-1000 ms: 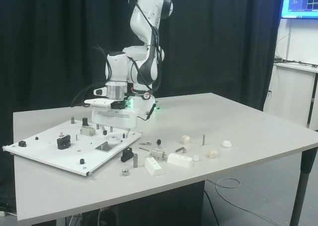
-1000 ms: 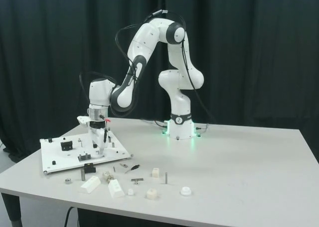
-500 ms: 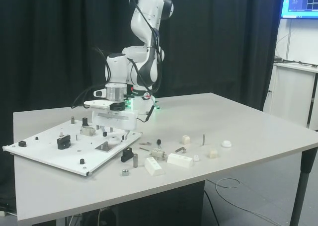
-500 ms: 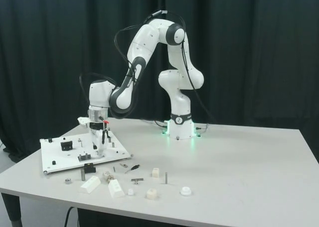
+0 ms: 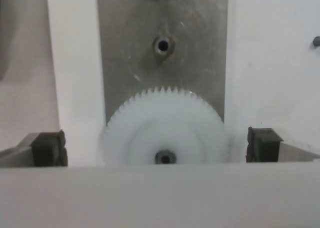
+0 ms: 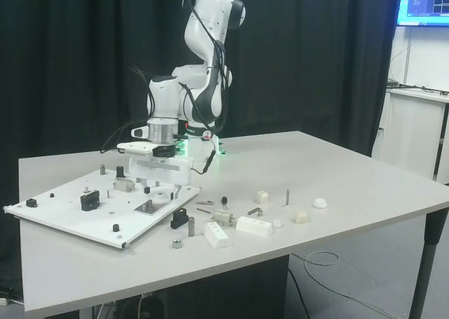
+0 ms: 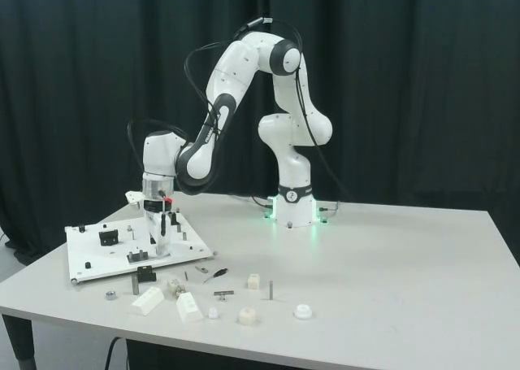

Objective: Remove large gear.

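Observation:
In the wrist view the large white gear [image 5: 165, 133] lies flat on a grey metal plate [image 5: 130, 52], with a small hole at its hub. My gripper [image 5: 155, 147] is open and straddles the gear. One black fingertip [image 5: 47, 149] stands on one side and the other on the opposite side, each with a small gap to the gear's teeth. In the room views the gripper [image 6: 160, 186] [image 7: 162, 238] points down over the near right part of the white board [image 6: 63, 214] [image 7: 93, 264]. The hand hides the gear there.
The board carries black blocks [image 6: 89, 202] and small pegs. Beside the board on the table lie loose parts: white blocks [image 6: 254, 226], a black block [image 6: 179, 219], a nut [image 6: 177, 243], an upright pin [image 6: 287, 195] and a white cap [image 6: 320, 202]. The robot base [image 7: 294, 211] stands behind.
The hand has shifted slightly up and to the left over the board. The loose parts on the table have not moved.

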